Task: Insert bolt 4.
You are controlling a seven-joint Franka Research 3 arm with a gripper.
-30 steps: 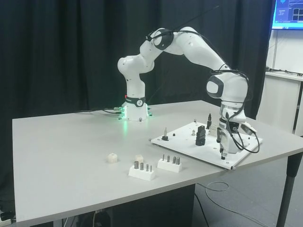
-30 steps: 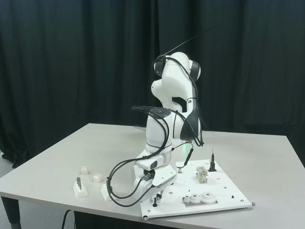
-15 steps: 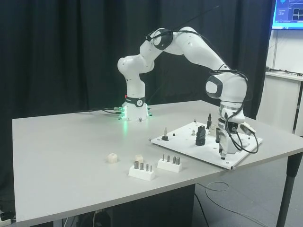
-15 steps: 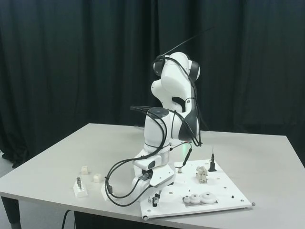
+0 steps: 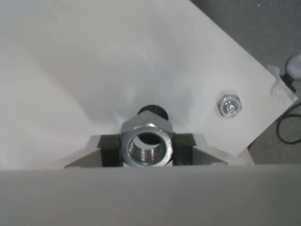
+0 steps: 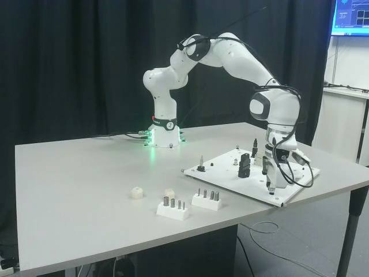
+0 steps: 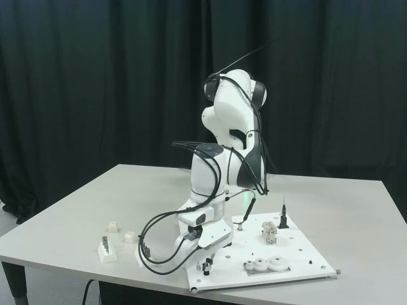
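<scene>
From the wrist view I see the gripper (image 5: 146, 149) clenched on a bolt (image 5: 146, 143): the two fingers press on its sides, and I look straight down on its hollow, threaded hexagonal head. Just under it there is a dark hole (image 5: 153, 112) in the white board (image 5: 94, 70), and the bolt hangs right above this hole; I cannot tell if its tip already touches it. Near the hole, toward the board's edge, a small hexagonal nut (image 5: 229, 104) sits fixed on the board.

In the first room view the white arm (image 6: 230, 57) reaches from its base (image 6: 164, 135) over the grey table (image 6: 75, 173) and points the gripper (image 6: 270, 186) down at the near corner of the board (image 6: 230, 173). A black block (image 6: 244, 164) and a thin pin (image 6: 200, 160) stand on the board farther from the gripper. Beside the board, on the table, there are two white racks (image 6: 173, 209) with short bolts standing in them, and two small white cubes (image 6: 135, 193) a little apart.

In the second room view the gripper (image 7: 206, 265) is low over the board's near edge, and two white gears (image 7: 267, 265) lie on the board beside it.
</scene>
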